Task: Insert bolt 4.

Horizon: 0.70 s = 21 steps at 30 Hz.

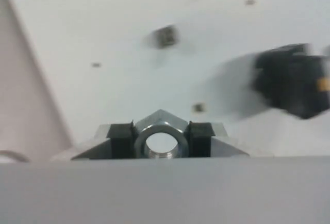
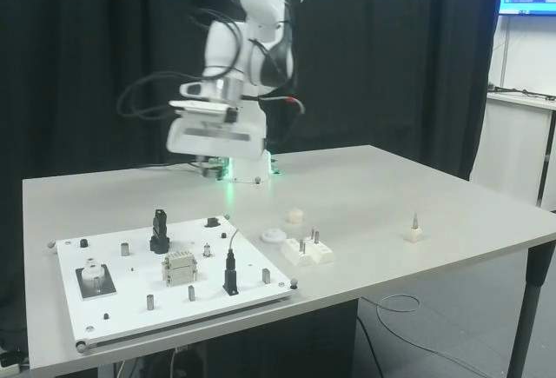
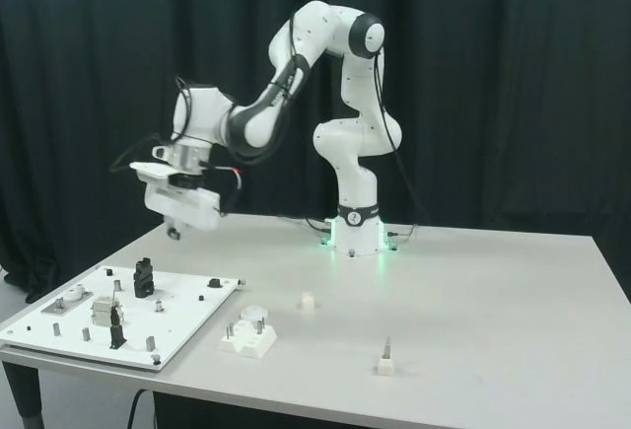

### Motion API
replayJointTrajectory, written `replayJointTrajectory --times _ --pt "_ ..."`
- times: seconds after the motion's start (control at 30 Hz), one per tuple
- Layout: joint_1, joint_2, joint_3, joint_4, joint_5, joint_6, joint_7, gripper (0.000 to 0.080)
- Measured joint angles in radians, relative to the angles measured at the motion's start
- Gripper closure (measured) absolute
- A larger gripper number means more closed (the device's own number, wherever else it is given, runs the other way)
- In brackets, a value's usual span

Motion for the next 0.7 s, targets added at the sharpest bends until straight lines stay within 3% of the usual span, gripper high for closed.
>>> replayJointTrajectory --times 0.13,0.33,0.7 --pt "-0.042 0.001 -0.024 0.023 0.0 -0.013 -0.081 0.0578" --pt "-0.136 0.011 -0.026 0.063 0.0 -0.035 -0.217 0.0578" --pt "-0.297 0.066 0.007 0.13 0.025 -0.071 -0.482 0.0578"
